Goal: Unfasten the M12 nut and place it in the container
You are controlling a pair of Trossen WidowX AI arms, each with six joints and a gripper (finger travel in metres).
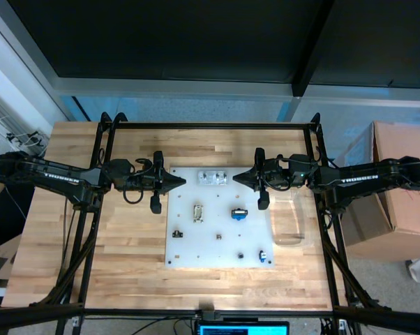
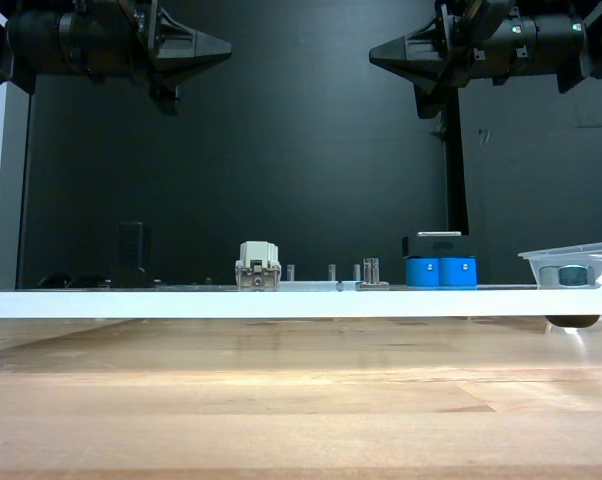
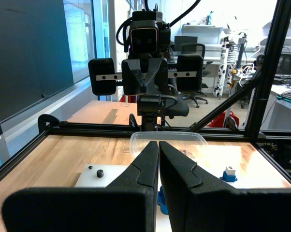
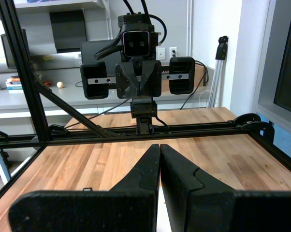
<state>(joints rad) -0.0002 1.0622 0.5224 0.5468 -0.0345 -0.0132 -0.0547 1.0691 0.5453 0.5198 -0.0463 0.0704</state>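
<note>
Left gripper (image 1: 183, 181): fingers together; high over board (image 1: 196, 244), far left
Right gripper (image 1: 237, 179): fingers together; high, far right
M12 nut (image 2: 573, 274): on its stud, outside container
Container (image 1: 291, 241): clear; beside board's right edge

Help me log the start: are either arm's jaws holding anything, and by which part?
Nothing is held. The left gripper and right gripper hang above the board, jaws shut; the nut sits on its stud.
</note>
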